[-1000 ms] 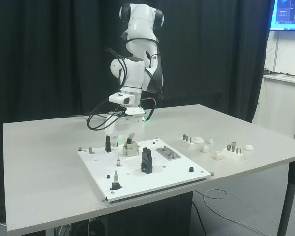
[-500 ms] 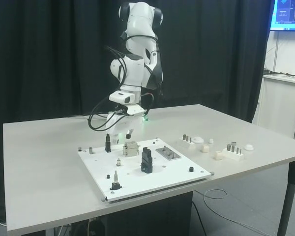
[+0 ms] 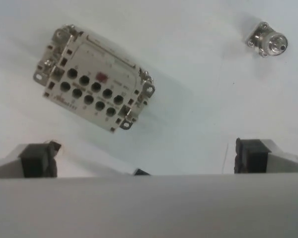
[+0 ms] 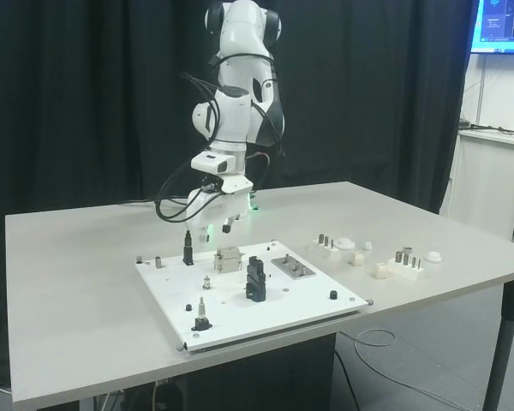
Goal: Insert waterproof.
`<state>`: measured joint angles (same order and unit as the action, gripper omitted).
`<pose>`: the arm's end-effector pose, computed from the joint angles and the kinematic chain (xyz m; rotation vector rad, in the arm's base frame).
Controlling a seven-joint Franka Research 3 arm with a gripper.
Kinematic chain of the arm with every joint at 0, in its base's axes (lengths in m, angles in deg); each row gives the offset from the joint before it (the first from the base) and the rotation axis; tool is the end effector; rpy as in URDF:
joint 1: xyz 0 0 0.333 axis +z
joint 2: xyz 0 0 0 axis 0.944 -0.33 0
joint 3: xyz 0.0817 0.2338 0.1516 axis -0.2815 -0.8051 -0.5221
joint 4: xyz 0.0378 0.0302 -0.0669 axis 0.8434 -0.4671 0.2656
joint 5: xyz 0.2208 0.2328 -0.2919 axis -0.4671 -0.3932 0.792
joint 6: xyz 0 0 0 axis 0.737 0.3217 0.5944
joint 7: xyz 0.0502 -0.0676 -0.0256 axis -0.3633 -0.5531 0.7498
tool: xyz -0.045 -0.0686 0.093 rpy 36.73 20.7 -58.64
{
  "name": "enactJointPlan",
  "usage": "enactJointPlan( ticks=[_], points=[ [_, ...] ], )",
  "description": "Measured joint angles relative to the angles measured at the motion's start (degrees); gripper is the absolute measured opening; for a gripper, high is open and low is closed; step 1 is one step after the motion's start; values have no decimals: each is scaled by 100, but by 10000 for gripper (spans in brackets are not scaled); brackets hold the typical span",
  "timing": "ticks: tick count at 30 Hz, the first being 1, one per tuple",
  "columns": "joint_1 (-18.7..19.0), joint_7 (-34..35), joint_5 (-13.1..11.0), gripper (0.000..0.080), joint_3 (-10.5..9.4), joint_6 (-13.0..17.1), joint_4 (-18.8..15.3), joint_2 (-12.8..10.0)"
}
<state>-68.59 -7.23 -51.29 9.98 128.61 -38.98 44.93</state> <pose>0.5117 -0.2571 0.2103 3.0185 -0.3181 -0.0346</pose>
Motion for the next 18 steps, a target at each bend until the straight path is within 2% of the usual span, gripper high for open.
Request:
enactJointPlan(
  ticks=[18],
  points=[
    [0,98,0,800,9,-76,-39,71]
  ],
)
